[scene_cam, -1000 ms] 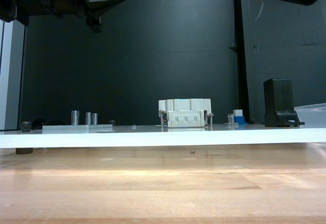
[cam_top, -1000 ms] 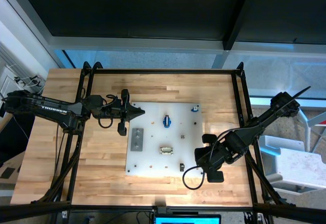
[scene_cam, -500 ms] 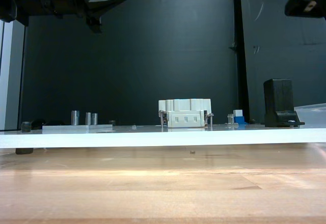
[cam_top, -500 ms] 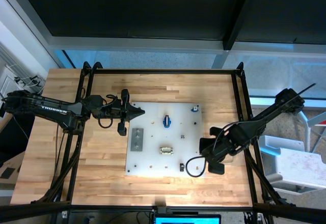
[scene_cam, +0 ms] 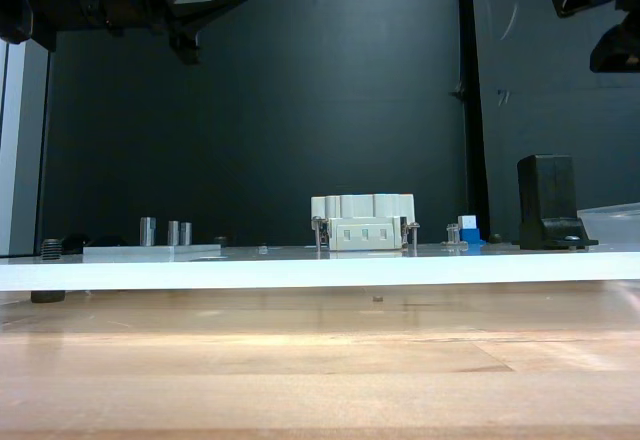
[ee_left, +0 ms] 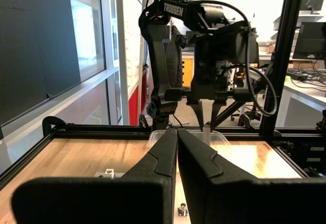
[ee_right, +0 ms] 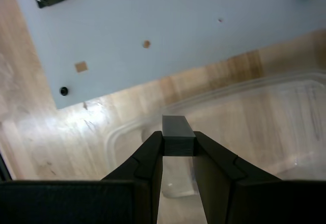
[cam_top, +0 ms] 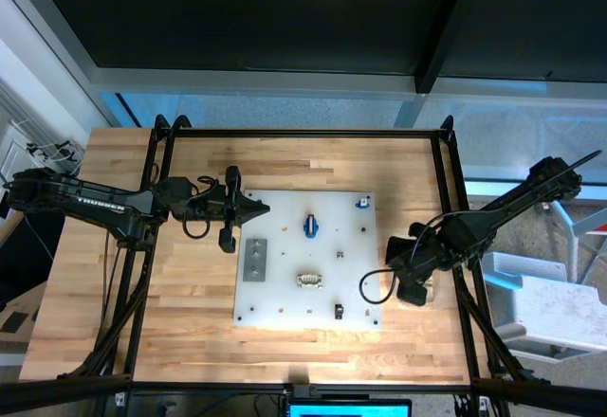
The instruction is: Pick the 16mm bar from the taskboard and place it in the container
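Observation:
My right gripper (ee_right: 178, 147) is shut on the 16mm bar (ee_right: 178, 132), a small dark grey stub between the fingertips. It hangs above the clear container (ee_right: 244, 86), just off the right edge of the white taskboard (ee_right: 178, 15). From above, the right gripper (cam_top: 403, 273) sits beside the taskboard (cam_top: 285, 294). The left wrist view shows the container (ee_left: 216, 136) under the right arm across the table. My left gripper (cam_top: 256, 208) is shut and empty, held high over the board's far left corner, fingers (ee_left: 163, 158) pressed together.
On the board stand a grey block (cam_top: 254, 259) with short metal pegs (scene_cam: 147, 230), a blue knob (cam_top: 310, 226), a white connector (scene_cam: 362, 222) and a black fitting (scene_cam: 548, 205). A black frame (cam_top: 446, 199) borders the wooden table.
The right arm has moved from the board's near right corner away from the table's near edge, to beside the board's right edge. The left arm has not moved.

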Action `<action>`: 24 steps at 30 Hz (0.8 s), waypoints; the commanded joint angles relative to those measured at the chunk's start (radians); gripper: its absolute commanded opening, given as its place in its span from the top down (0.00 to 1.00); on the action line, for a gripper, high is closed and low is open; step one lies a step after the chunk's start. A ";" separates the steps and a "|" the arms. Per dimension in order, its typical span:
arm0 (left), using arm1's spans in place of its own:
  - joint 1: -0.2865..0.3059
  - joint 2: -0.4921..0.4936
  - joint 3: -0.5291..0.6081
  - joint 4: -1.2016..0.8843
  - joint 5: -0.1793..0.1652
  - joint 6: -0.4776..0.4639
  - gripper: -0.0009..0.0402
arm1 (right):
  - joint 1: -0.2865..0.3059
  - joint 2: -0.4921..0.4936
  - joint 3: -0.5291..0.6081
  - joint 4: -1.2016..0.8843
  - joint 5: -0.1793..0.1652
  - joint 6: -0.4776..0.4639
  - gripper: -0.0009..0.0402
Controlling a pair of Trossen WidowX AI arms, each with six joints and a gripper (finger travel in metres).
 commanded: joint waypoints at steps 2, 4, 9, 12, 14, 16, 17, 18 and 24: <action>0.000 0.000 0.000 0.000 0.000 0.000 0.98 | 0.000 -0.047 -0.045 0.000 -0.004 -0.001 0.88; 0.000 0.000 0.000 0.000 0.000 0.000 0.98 | -0.001 -0.069 -0.065 0.000 -0.004 -0.001 0.88; 0.000 0.000 0.000 0.000 0.000 0.000 0.98 | -0.001 -0.130 -0.123 0.000 -0.004 -0.001 0.88; 0.000 0.000 0.000 0.000 0.000 0.000 0.98 | -0.001 -0.163 -0.156 0.000 -0.008 -0.002 0.88; 0.000 0.000 0.000 0.000 0.000 0.000 0.98 | -0.001 -0.185 -0.180 0.000 -0.009 -0.001 0.88; 0.000 0.000 0.000 0.000 0.000 0.000 0.98 | -0.001 -0.205 -0.204 -0.001 -0.009 -0.004 0.88; 0.000 0.000 0.000 0.000 0.000 0.000 0.98 | -0.001 -0.215 -0.215 -0.001 -0.009 -0.004 0.88; 0.000 0.000 0.000 0.000 0.000 0.000 0.98 | -0.001 -0.224 -0.227 -0.001 -0.009 -0.005 0.88; 0.000 0.000 0.000 0.000 0.000 0.000 0.98 | -0.001 -0.261 -0.280 -0.001 -0.009 -0.004 0.88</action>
